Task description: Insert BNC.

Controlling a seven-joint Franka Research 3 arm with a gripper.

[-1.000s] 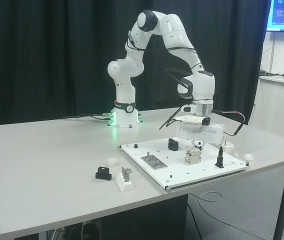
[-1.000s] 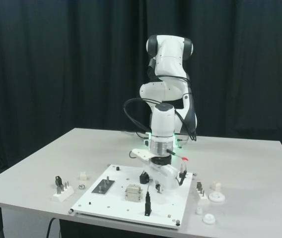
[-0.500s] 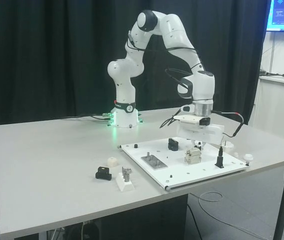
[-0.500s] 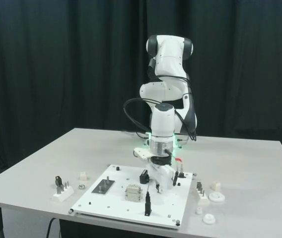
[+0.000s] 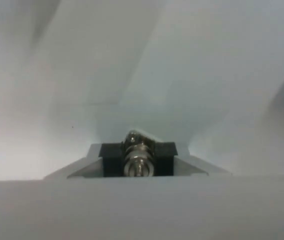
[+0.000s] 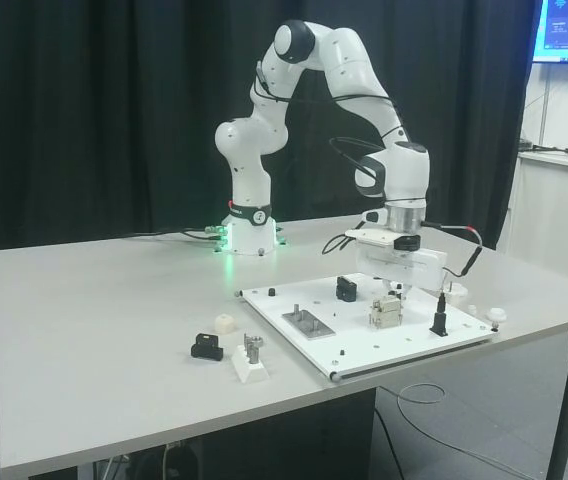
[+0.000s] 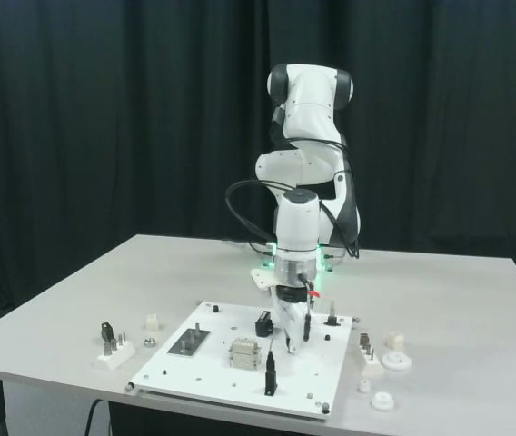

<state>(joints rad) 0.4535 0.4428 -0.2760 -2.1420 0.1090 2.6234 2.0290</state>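
In the wrist view a metal BNC connector [image 5: 138, 159] sits dead centre, with black pads [image 5: 111, 159] pressed against both its sides. My gripper [image 5: 138, 167] is shut on it. From the room, the gripper [image 6: 396, 284] [image 7: 289, 336] points straight down over the far half of the white board [image 6: 304, 300] [image 7: 213, 352], just above its surface. The hand hides the connector and its socket in both room views. A thin cable [image 6: 461, 262] trails from the hand.
On the board stand a black upright plug [image 6: 441, 312] [image 7: 270, 372], a grey connector block [image 6: 385, 312] [image 7: 243, 352], a metal plate [image 6: 307, 321] and a black part [image 6: 345, 289]. Loose pieces [image 6: 206, 346] [image 7: 113, 348] lie on the table; white gears [image 7: 394, 361] lie beyond the board.
The hand has turned about its vertical axis while staying over the same spot on the board; in the second room view its wide body now shows edge-on.
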